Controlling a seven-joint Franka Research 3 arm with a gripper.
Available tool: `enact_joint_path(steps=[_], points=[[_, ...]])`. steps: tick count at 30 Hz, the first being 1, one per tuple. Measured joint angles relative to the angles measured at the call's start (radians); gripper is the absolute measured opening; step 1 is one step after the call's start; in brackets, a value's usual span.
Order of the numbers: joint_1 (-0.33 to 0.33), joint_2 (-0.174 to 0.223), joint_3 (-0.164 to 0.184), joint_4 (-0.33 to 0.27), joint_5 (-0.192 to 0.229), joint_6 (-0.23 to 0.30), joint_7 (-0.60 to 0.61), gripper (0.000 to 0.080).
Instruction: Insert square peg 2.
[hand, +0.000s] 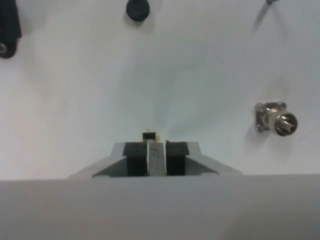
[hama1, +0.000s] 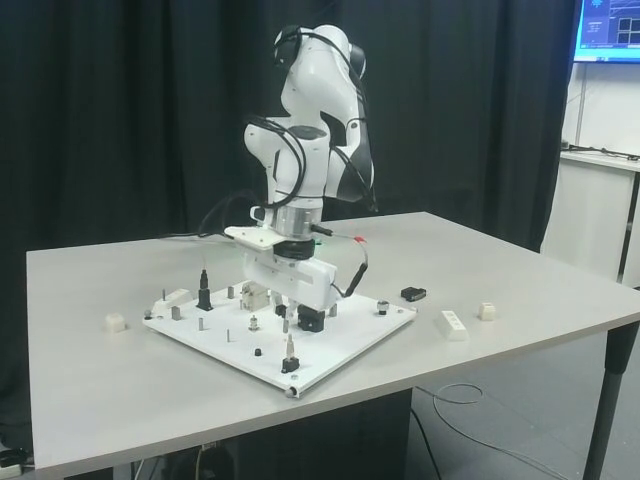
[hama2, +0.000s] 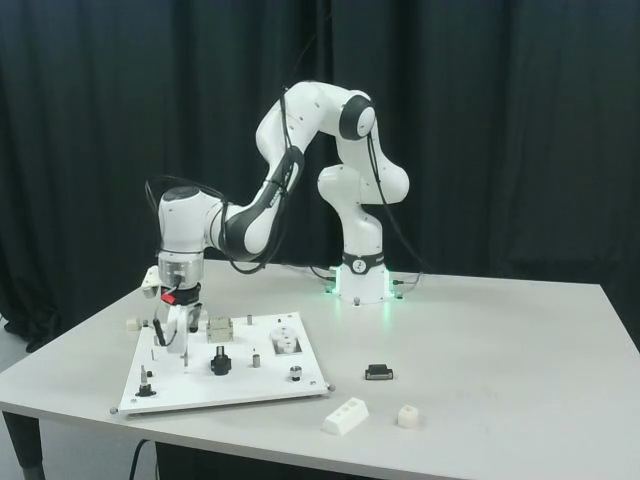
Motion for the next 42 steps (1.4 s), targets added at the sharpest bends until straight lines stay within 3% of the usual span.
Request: enact_joint_path(steps=[16,42], points=[[-0.018,0.03,0.016,0.02,0.011,0.005,0.0,0.0075],[-0.021,0.032,0.019,0.02,0.021,0.005,0.0,0.0075]])
